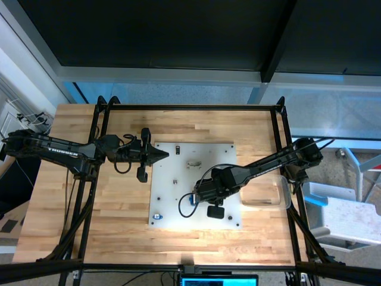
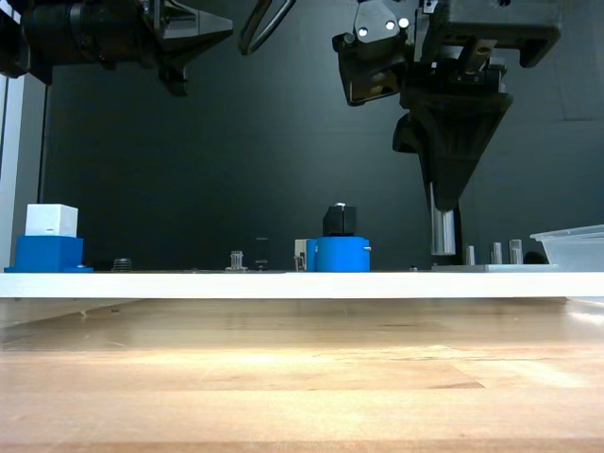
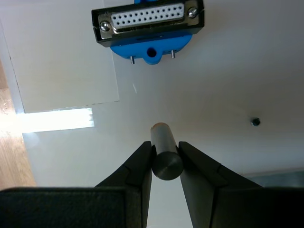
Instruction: Pick the 16mm cylinder and place it in the taskboard
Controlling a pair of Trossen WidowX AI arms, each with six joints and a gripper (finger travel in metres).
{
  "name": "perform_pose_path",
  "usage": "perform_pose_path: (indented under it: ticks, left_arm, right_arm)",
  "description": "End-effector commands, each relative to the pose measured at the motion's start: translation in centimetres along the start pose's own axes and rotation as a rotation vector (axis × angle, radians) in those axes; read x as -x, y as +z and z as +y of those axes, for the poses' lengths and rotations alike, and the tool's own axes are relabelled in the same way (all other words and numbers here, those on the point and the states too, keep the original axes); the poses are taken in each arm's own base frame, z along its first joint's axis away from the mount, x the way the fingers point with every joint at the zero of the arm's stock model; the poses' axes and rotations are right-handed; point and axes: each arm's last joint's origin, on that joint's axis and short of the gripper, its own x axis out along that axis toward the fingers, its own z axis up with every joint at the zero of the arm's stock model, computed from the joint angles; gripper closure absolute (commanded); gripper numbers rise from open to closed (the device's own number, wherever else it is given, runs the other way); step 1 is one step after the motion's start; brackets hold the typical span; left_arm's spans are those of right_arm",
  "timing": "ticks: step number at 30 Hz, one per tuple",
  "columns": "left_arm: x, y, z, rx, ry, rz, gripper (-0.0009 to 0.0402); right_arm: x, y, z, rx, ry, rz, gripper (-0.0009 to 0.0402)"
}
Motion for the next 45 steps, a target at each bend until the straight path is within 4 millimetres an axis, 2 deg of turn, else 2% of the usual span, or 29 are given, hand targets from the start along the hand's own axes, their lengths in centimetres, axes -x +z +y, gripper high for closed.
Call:
perform_pose_path:
  ticks: [1,45]
  left_arm:
    - [0.00,0.01,0.01,0.000,0.000,0.000,0.0393]
    - [0.00,0.01,0.00,0.000,0.000,0.000,0.0393]
  right_arm:
    - [-0.21,0.08,-0.03,-0.003,-0.001,0.001,0.0389]
    - [-1.01,0.07,-0.01,0.023,0.004,0.028,0.0389]
